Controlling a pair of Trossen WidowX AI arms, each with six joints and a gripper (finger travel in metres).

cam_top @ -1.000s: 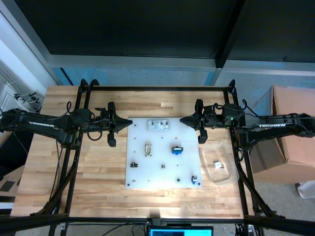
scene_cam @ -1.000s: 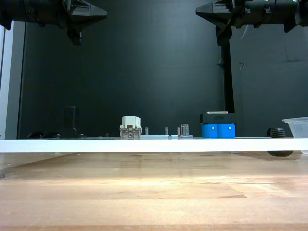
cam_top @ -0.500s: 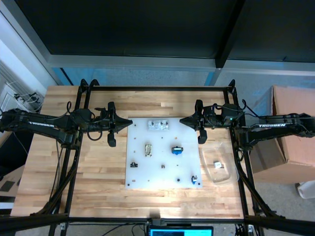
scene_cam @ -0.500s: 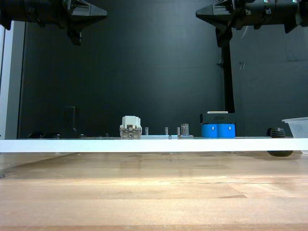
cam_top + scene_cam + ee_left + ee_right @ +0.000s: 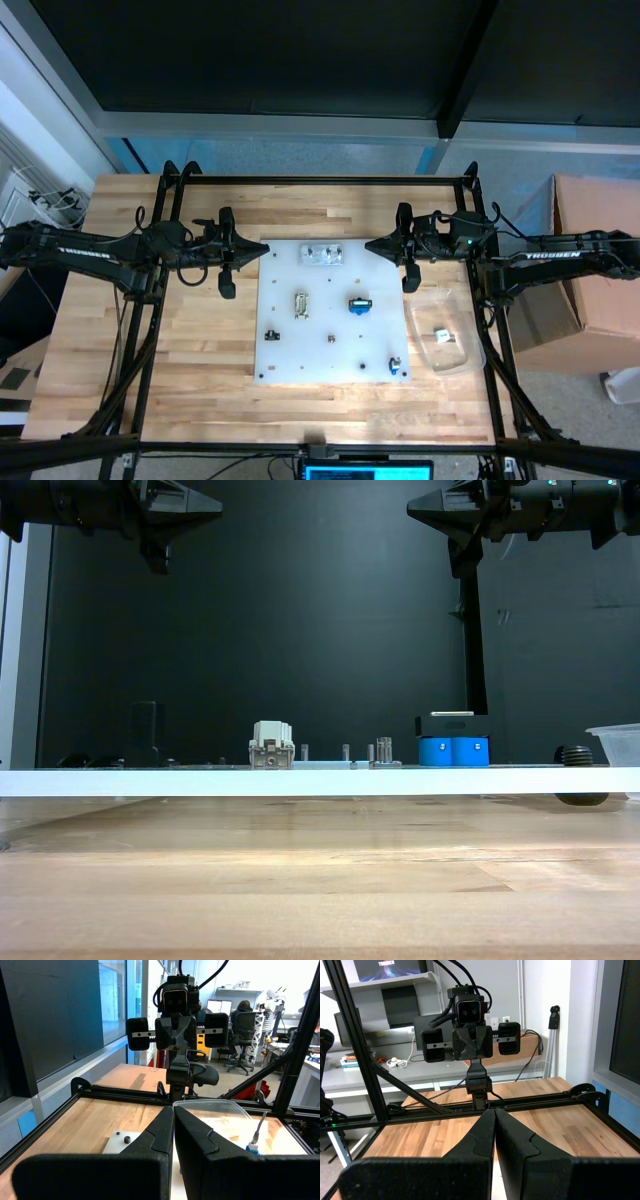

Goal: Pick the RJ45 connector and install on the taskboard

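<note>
The left gripper (image 5: 173, 1115) has its jaws pressed together with nothing between them, and the right gripper (image 5: 495, 1115) is closed on nothing in the same way. Each hangs high over the table (image 5: 180, 360). The left is just off the far left corner of the white board (image 5: 290, 350), the right just off its far right corner, and they face each other across it.

Nothing has shifted over the last second. Both arms sit exactly where they were, and no part on the board has moved.

At the board's near right corner, the left wrist view shows a grey cable rising out of the blue jack (image 5: 398, 368), with the connector (image 5: 255, 1136) at its foot. From above, a darker piece sits on the jack. The connector therefore appears to be seated in it, though how deep it sits cannot be told at this range. In the clear tray (image 5: 470, 360) to the right of the board, the white block (image 5: 441, 336) seems to carry nothing.

With empty jaws and still arms well apart from the jack, the installation looks finished rather than under way.
</note>
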